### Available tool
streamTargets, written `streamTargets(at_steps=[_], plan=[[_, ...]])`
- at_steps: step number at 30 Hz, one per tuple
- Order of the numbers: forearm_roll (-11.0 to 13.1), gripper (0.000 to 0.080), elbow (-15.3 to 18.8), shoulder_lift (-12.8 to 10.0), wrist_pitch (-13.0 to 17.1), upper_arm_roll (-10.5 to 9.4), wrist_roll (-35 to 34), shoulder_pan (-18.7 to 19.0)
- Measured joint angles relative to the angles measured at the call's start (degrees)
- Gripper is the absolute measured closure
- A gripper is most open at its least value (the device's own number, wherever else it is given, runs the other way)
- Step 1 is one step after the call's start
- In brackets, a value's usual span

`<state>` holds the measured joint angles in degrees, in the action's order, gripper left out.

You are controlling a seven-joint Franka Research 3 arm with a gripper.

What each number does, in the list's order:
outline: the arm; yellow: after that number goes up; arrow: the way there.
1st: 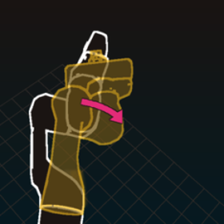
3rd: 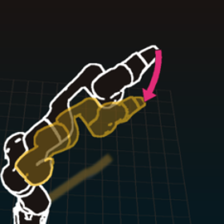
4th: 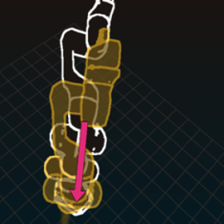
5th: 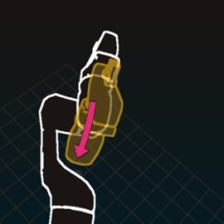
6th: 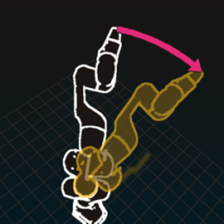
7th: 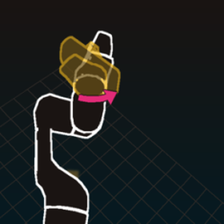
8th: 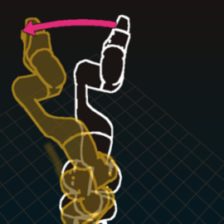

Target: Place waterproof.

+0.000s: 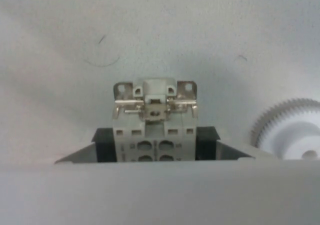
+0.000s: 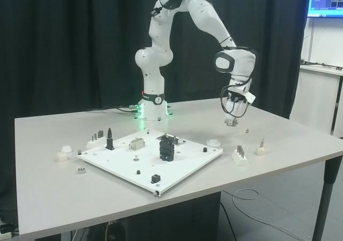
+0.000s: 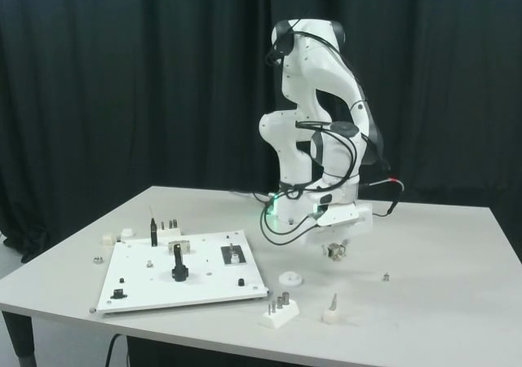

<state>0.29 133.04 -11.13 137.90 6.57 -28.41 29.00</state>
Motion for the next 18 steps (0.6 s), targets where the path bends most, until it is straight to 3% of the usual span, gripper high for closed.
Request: streamTargets(at_steps=[18], plan=[[0.0,0.0488,-0.15,0.24,-0.14,0.03,-0.59,-0.02]])
